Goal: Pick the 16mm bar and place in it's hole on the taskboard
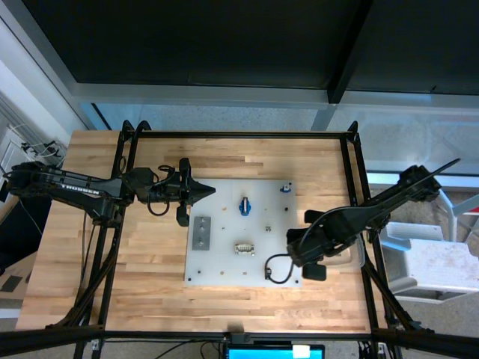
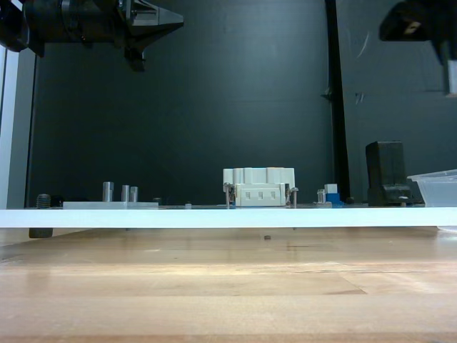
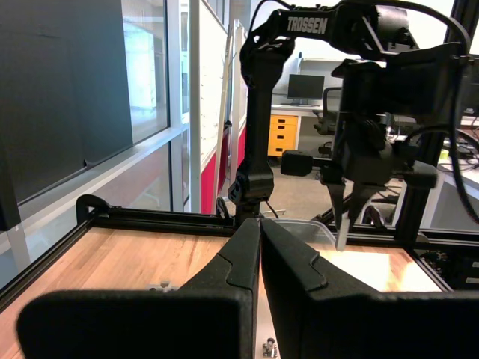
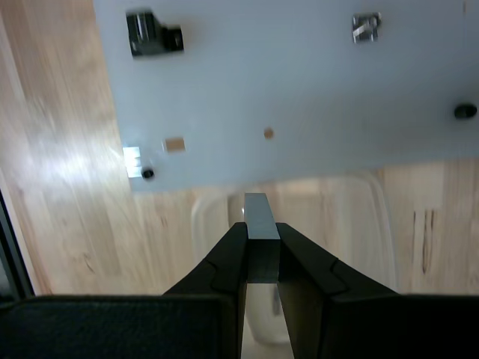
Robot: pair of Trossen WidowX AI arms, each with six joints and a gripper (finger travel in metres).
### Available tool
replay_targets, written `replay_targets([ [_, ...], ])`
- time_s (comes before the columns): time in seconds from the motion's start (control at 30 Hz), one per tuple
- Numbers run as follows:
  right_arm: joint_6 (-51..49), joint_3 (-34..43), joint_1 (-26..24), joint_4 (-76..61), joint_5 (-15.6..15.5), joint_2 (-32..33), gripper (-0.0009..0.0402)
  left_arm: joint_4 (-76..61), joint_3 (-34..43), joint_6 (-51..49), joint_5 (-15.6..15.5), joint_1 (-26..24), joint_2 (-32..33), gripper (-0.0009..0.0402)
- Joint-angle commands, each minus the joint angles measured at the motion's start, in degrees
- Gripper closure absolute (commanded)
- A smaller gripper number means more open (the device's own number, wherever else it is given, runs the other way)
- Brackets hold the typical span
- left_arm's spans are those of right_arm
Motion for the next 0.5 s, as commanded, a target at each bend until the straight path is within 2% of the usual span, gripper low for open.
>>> replay_targets([
  [0.03,-0.3,3.7,-1.0,-0.5,0.0,3.2,0.0393,0.0,0.0,0.0,0.0,0.0,0.0,0.0393],
  [0.23,-1.5,11.2,-2.3,-2.2,-0.1,9.0,0.0393,0.0,0.0,0.0,0.0,0.0,0.0,0.0393],
  [0.37,-1.7,16.3,-3.1,-4.5,-2.3,13.1,0.0393,0.0,0.0,0.0,0.0,0.0,0.0,0.0393],
  [0.5,-1.8,21.5,-3.8,-5.2,-2.4,17.4,0.0393,0.0,0.0,0.0,0.0,0.0,0.0,0.0393],
])
